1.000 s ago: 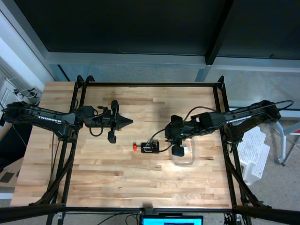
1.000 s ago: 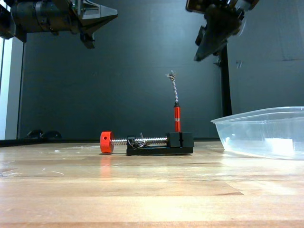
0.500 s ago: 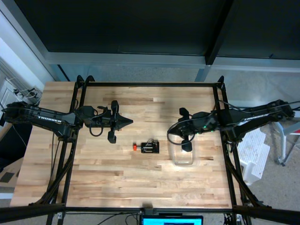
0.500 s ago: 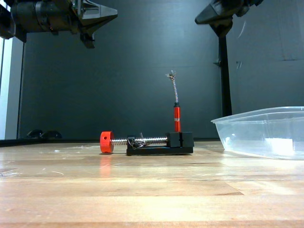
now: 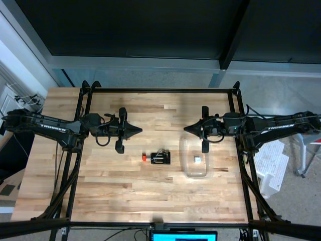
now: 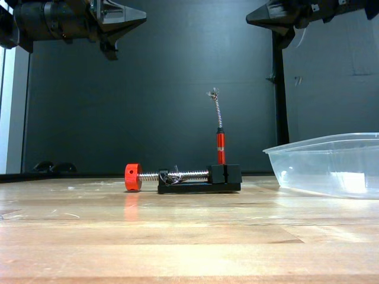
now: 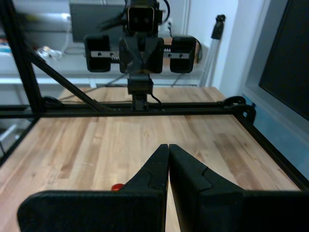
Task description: Pick the RCA connector and install on taskboard
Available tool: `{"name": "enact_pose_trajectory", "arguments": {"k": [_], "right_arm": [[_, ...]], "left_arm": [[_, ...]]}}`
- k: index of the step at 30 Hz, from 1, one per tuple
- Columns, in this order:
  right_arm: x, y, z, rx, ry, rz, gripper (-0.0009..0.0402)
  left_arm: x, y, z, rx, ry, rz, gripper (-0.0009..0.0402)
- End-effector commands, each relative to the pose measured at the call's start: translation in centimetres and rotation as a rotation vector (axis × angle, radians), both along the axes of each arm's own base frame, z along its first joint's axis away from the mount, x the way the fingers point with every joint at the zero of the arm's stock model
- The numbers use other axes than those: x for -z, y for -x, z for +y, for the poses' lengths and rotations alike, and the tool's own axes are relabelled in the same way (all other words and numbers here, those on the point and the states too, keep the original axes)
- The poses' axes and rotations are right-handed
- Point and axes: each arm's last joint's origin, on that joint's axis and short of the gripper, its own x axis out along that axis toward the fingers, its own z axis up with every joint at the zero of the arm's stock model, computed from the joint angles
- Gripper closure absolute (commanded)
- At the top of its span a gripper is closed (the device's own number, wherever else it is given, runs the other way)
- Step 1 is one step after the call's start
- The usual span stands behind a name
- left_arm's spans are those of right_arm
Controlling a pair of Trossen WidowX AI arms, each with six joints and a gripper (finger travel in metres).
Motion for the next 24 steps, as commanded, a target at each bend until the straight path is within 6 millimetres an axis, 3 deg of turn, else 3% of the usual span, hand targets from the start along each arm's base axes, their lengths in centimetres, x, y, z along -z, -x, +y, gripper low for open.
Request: {"name": "enact_pose_trajectory", "arguments": {"k": [1,11,24], "right_arm": [[0.0,0.5,-0.4,0.016,-0.006,-0.044,0.0393],[-0.7,0.8,-0.4,0.006,0.011,-0.117,0.0393],[1.8,1.1,-0.4,0.008,-0.037,-0.162,0.0393]], "left_arm": [[0.0,0.0,0.0,0.000,0.000,0.000,0.0393],[0.0,0.0,0.0,0.000,0.000,0.000,0.0393],[0.0,0.0,0.0,0.000,0.000,0.000,0.0393]]}}
